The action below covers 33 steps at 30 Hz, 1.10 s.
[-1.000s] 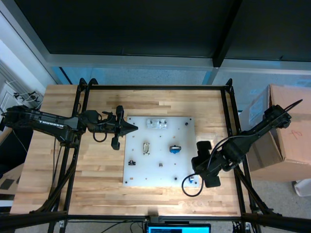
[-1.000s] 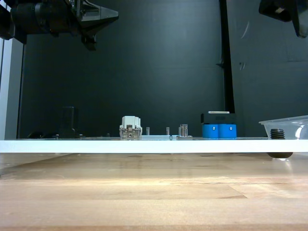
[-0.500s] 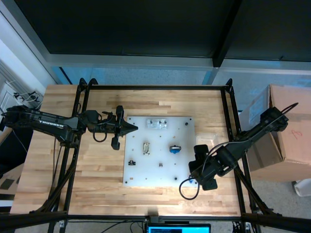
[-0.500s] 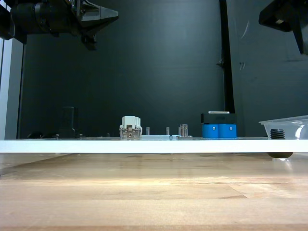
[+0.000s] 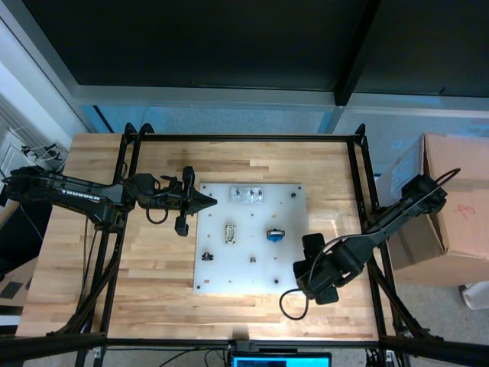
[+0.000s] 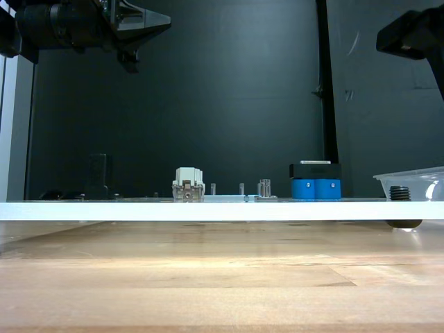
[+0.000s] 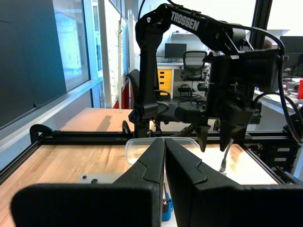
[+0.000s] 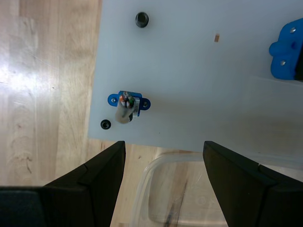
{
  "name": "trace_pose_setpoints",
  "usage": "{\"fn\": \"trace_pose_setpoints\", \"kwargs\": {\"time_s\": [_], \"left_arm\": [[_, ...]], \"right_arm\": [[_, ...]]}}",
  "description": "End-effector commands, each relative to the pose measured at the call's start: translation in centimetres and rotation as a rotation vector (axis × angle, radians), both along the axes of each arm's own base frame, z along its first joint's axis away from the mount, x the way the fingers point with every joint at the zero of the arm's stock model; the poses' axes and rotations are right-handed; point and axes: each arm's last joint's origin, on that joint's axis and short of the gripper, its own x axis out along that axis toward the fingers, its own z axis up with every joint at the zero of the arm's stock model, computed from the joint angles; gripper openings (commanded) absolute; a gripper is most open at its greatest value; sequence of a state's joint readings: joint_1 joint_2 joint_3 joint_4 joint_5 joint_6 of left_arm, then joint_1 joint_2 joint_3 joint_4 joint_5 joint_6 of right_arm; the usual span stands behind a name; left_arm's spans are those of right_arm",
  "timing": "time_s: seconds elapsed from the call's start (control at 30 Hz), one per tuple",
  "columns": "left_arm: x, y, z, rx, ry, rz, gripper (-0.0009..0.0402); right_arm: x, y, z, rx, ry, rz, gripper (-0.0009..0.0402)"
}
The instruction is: Remove the RJ45 connector from the taskboard and place in the container
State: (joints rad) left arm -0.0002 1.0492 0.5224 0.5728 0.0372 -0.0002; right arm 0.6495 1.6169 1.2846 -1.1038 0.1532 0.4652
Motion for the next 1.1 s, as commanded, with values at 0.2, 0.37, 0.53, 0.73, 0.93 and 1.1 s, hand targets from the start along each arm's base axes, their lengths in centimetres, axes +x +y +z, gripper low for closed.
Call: {"fn": "trace_pose_setpoints", "kwargs": {"time_s": [0.2,0.37,0.53,0.73,0.93,1.1], "left_arm": [[0.0,0.0,0.0,0.0,-0.001,0.0,0.0],[0.0,0.0,0.0,0.0,-0.001,0.0,0.0],[0.0,0.0,0.0,0.0,-0.001,0.0,0.0],[0.0,0.0,0.0,0.0,-0.001,0.0,0.0],[0.0,0.0,0.0,0.0,-0.001,0.0,0.0],[0.0,0.0,0.0,0.0,-0.001,0.0,0.0]], "right_arm": [[0.4,0.6,-0.8,0.017,0.017,0.007,0.0228],[0.5,0.9,-1.2,0.012,0.025,0.012,0.0228],[0.7,1.1,-1.4,0.021,0.013,0.014,0.0228],[1.0,1.5,-2.0,0.02,0.014,0.017,0.0228],[1.1,1.6,-2.2,0.023,0.01,0.018,0.0228],[1.2,1.7,-2.1,0.028,0.002,0.018,0.0223]]}}
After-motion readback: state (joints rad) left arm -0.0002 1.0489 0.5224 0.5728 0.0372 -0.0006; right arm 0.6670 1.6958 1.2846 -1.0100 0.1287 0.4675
